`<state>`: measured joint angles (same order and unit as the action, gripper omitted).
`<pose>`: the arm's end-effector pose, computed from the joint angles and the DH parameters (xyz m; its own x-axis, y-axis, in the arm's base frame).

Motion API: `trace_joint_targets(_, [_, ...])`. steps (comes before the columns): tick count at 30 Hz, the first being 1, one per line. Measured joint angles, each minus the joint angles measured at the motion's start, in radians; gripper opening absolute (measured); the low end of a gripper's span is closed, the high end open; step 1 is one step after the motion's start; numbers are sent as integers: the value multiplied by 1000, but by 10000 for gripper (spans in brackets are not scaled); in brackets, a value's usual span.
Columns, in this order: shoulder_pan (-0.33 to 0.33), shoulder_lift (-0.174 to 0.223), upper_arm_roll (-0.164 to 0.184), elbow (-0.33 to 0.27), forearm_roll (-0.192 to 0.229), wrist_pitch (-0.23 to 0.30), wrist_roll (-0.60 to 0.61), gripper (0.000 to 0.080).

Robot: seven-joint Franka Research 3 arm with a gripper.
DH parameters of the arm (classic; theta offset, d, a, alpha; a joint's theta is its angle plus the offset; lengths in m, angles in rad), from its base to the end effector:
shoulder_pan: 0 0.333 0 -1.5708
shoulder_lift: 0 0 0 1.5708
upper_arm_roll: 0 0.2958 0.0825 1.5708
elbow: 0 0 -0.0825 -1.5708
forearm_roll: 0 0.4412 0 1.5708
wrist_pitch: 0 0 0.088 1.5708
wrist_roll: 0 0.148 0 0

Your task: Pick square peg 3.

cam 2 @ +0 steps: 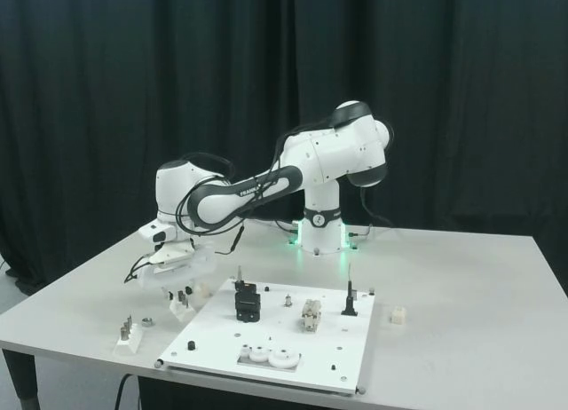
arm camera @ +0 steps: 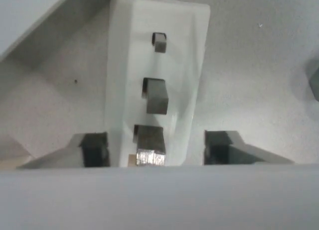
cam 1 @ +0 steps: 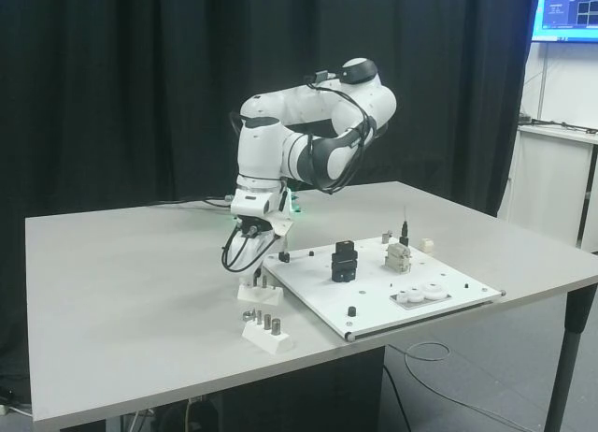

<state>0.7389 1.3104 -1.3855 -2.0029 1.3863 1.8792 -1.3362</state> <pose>0.5240 -0.3267 0.1440 0.9922 0.1241 -0.0089 0.1244 -0.9915 0.0386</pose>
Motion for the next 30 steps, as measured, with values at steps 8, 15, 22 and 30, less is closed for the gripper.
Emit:
trace_joint_targets(8, [0, 1, 0, 4, -4, -6, 0, 342])
trace_joint_targets(15, [0, 1, 0, 5, -7, -6, 0, 113])
trace_joint_targets(22, [0, 1, -4, 11, -24, -10, 0, 113])
trace_joint_targets(30, [1, 1, -31, 31, -49, -51, 3, 113])
